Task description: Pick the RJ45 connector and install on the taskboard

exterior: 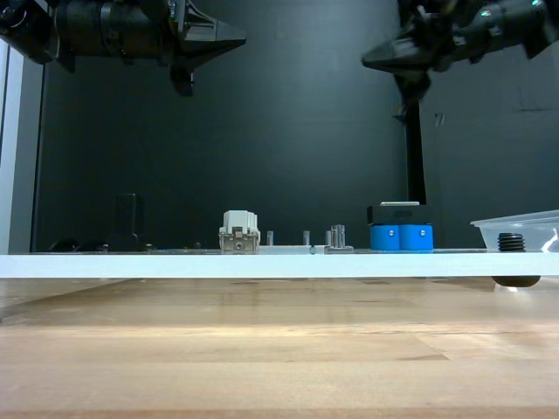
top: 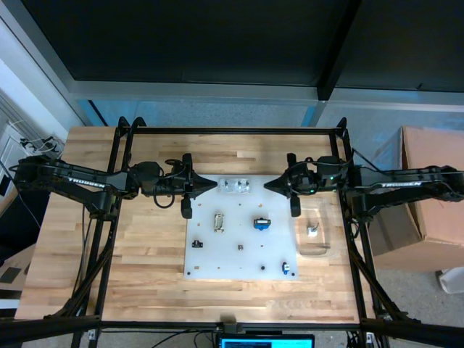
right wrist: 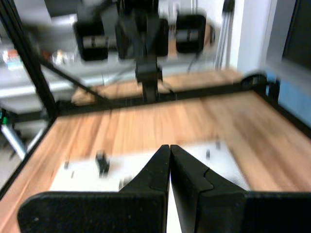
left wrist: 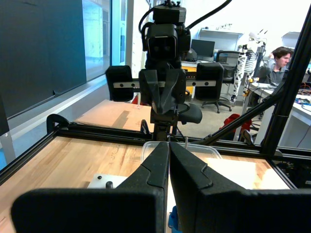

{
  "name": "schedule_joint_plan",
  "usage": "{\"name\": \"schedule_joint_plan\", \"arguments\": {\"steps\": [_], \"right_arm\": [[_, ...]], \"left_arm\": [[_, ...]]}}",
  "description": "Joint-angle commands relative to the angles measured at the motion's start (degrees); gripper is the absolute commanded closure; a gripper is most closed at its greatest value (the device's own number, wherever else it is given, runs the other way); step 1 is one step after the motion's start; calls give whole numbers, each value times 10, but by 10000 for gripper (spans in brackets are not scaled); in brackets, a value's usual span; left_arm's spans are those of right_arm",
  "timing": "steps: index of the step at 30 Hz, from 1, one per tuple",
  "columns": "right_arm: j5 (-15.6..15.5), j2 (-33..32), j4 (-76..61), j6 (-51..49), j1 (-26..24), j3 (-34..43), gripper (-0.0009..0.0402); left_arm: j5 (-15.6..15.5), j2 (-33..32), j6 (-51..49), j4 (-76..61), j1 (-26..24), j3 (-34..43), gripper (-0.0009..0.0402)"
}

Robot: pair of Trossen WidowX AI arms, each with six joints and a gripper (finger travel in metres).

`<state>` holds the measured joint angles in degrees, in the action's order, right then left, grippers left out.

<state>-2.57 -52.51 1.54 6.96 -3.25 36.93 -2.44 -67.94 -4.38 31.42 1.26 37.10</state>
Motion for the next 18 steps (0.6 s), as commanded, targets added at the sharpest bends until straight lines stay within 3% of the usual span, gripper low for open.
{"name": "schedule_joint_plan", "arguments": {"steps": [1, 9, 15, 18], "right_arm": [[2, 41, -115, 1, 12, 10, 394], [32, 132, -320, 49, 56, 15, 393], [76, 137, -476, 67, 111, 58, 393], [81, 138, -533, 78, 132, 80, 394]], "left_arm": [[0, 0, 0, 0, 0, 0, 393], [0, 0, 0, 0, 0, 0, 393], [0, 0, 0, 0, 0, 0, 393], [0, 0, 0, 0, 0, 0, 393]]}}
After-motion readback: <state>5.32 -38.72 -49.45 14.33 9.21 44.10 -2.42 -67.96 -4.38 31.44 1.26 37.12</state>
